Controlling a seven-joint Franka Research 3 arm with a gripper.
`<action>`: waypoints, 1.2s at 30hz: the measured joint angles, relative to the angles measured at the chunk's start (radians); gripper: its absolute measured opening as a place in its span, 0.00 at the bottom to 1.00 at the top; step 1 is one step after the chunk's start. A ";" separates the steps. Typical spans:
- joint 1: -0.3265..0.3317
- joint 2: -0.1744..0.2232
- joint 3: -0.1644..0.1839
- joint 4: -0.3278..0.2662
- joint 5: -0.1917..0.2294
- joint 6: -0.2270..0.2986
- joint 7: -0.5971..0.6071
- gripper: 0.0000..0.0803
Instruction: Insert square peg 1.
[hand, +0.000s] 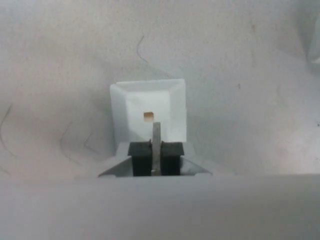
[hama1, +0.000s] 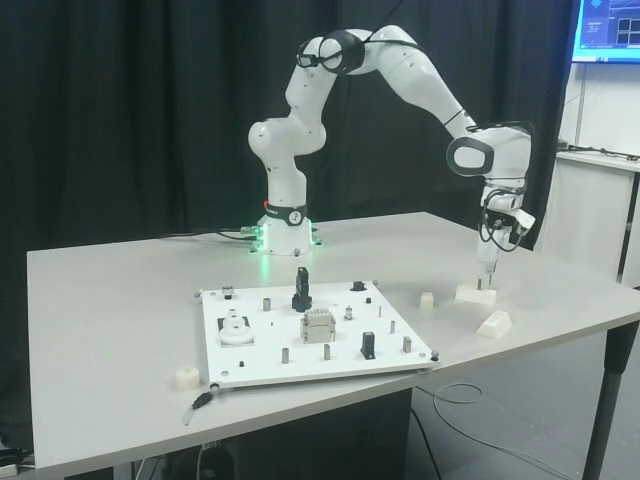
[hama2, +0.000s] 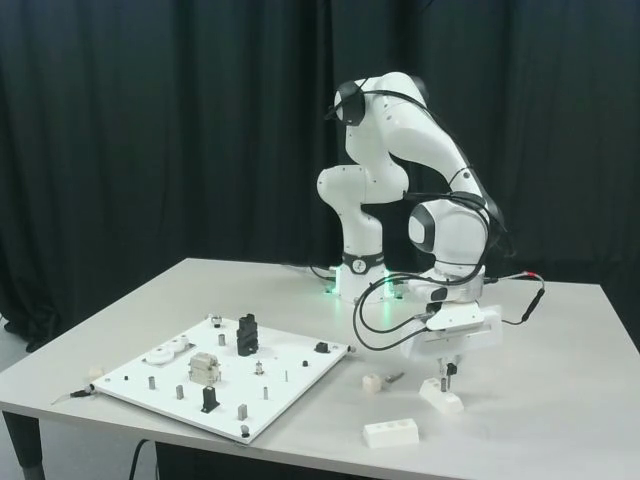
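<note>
In the wrist view my gripper (hand: 156, 150) is shut on a thin grey square peg (hand: 156, 137), the black pads (hand: 140, 150) pressed to both its sides. The peg's tip hangs just above a small white block (hand: 148, 107) that has a square hole (hand: 148, 116) in its top face; the tip sits close beside the hole, not in it. In the room views the gripper (hama1: 488, 268) (hama2: 447, 372) points down over this block (hama1: 475, 294) (hama2: 441, 394), which lies on the grey table to the side of the white board.
A white board (hama1: 310, 335) (hama2: 225, 375) carrying several pegs and black and grey fixtures lies mid-table. A longer white block (hama1: 494, 324) (hama2: 392, 433) and a small white piece (hama1: 427, 298) (hama2: 372, 382) lie near the holed block. A cable loops from the wrist.
</note>
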 joint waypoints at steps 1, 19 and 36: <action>0.000 -0.001 0.000 0.002 0.000 -0.003 0.000 0.04; 0.000 -0.005 -0.001 0.012 0.001 -0.023 0.002 0.04; 0.000 -0.005 -0.005 0.021 0.002 -0.028 0.014 0.04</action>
